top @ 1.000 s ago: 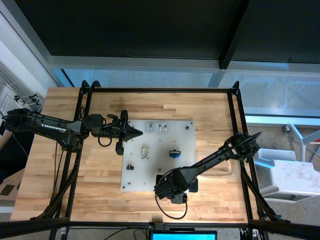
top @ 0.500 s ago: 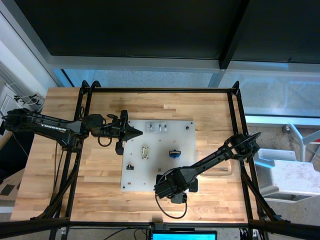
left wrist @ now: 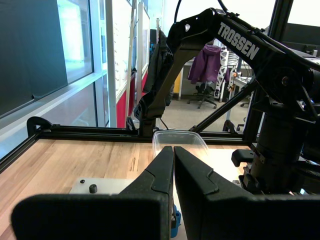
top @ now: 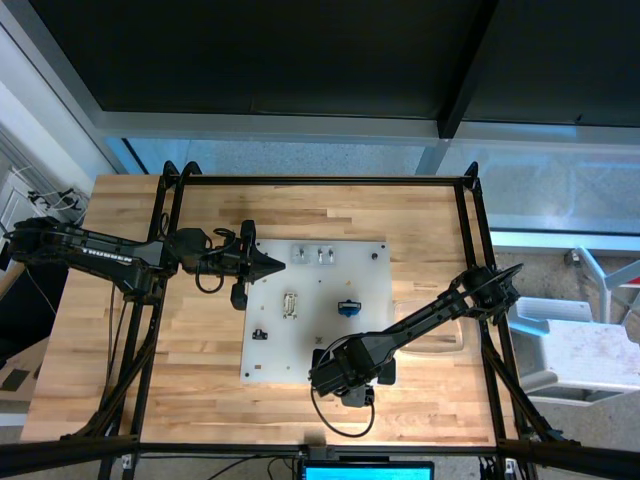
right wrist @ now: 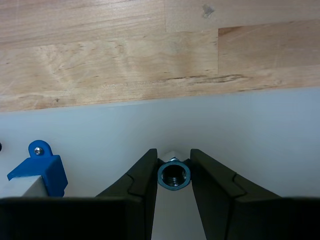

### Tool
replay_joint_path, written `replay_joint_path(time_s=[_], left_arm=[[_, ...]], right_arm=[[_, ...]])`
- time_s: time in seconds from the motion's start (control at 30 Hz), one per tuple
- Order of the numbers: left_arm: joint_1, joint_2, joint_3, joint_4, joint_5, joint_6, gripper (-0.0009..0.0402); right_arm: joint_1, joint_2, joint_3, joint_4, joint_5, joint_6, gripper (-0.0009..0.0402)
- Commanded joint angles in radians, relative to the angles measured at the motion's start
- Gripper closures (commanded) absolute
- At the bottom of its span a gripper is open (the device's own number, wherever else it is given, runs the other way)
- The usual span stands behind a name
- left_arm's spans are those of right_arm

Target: Pick the M12 fastener and fasten on the M12 threads

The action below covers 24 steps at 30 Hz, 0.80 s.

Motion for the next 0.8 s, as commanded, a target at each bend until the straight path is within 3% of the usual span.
replay_joint_path(time_s=[0.03, 0.4, 0.8], left_arm=[[0.0, 0.0, 0.0, 0.0, 0.0, 0.0, 0.0393], [0.0, 0.0, 0.0, 0.0, 0.0, 0.0, 0.0393], [0.0, 0.0, 0.0, 0.0, 0.0, 0.0, 0.0393]], right_arm=[[0.0, 0.004, -0.002, -0.006, 0.003, 0.002, 0.0364], [-0.004, 0.004, -0.002, -0.023, 0.003, 0.17, 0.0364], [-0.011, 0.003, -0.001, -0.026, 0.003, 0.518, 0.0364]])
